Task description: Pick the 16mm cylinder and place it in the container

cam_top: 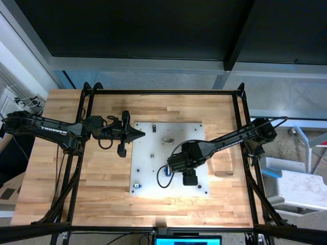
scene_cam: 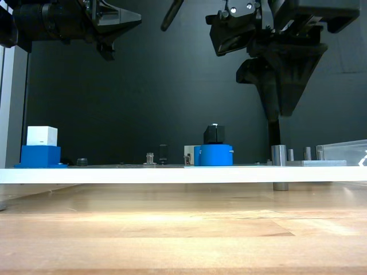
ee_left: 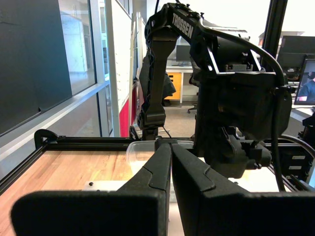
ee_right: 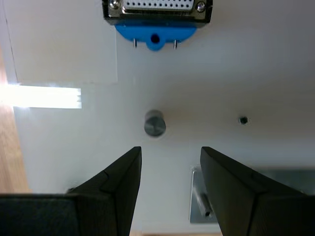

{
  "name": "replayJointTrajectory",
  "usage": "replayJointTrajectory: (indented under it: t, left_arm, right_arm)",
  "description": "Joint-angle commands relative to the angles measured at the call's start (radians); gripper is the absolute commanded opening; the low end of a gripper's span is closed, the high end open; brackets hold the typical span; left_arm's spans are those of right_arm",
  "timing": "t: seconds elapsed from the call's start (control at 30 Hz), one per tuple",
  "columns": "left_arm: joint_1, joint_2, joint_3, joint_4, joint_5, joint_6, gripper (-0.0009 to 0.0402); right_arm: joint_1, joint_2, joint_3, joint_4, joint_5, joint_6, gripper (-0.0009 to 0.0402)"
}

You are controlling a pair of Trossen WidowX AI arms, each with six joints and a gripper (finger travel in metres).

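Cylinder (ee_right: 154, 123): not yet picked, upright on board; nothing done so far. Table (cam_top: 102, 194): wood, carrying white board (cam_top: 148, 168). Container (cam_top: 225, 166): just off board's R edge, prob. empty, tho hard to tell thru clear plastic. R gripper (ee_right: 171, 150): above cylinder, fingers spread, grasping nothing. L gripper (ee_left: 171, 145): parked high at board's L edge, fingers pressed together. To do: descend, grasp, lift, carry, drop.
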Motion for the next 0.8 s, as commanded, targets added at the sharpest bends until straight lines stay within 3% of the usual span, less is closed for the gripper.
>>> replayJointTrajectory:
  t: [0.03, 0.8]
  left_arm:
    - [0.0, 0.0, 0.0, 0.0, 0.0, 0.0, 0.0]
    - [0.0, 0.0, 0.0, 0.001, 0.0, 0.0, 0.0]
  right_arm:
    - [0.001, 0.005, -0.001, 0.023, -0.001, -0.005, 0.0165]
    - [0.01, 0.005, -0.096, 0.134, -0.001, -0.007, 0.0165]
